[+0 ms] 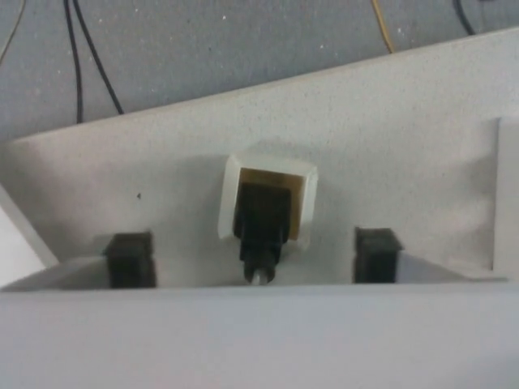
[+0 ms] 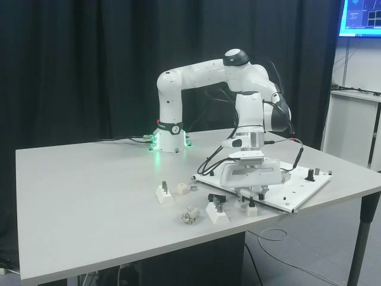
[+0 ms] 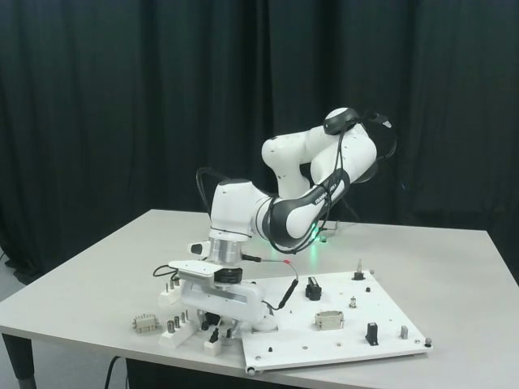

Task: Pick USB.

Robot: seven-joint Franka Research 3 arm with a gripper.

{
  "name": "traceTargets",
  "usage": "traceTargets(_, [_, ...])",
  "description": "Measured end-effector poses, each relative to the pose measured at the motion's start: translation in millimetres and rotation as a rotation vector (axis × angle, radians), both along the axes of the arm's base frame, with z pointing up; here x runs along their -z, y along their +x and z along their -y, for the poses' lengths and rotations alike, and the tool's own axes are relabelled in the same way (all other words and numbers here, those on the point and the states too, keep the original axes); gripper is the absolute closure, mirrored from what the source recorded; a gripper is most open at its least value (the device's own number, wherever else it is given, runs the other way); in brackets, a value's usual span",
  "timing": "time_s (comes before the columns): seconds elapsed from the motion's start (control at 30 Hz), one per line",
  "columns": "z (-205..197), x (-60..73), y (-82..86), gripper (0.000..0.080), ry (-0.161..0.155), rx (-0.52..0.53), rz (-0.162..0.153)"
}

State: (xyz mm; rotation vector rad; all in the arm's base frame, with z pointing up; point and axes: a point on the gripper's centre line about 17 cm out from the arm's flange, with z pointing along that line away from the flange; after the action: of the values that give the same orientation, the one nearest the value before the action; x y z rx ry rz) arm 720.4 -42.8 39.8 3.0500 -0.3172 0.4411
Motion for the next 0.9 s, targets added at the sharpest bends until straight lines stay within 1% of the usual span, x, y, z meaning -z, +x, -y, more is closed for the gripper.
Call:
traceTargets(0.13, [0.6, -0.5, 1.0, 0.0198, 0.0, 0.002, 0.002])
traceTargets(0.17, [0.7, -0.6, 1.2, 0.0362, 0.001, 0.003, 0.002])
traceTargets(0.33, [1.4, -1.0, 1.6, 0.0362, 0.002, 0.007, 0.003])
traceTargets(0.37, [1.6, -1.0, 1.7, 0.053, 0.002, 0.008, 0.003])
traceTargets(0.53, [2.3, -1.4, 1.9, 0.053, 0.003, 0.012, 0.004])
traceTargets(0.57, [2.5, -1.5, 2.0, 0.0709, 0.003, 0.013, 0.004])
traceTargets(0.77, [3.9, -2.5, 2.3, 0.0709, 0.002, 0.015, 0.006])
traceTargets(0.9, [5.6, -5.7, 3.5, 0.0712, 0.001, 0.022, 0.01])
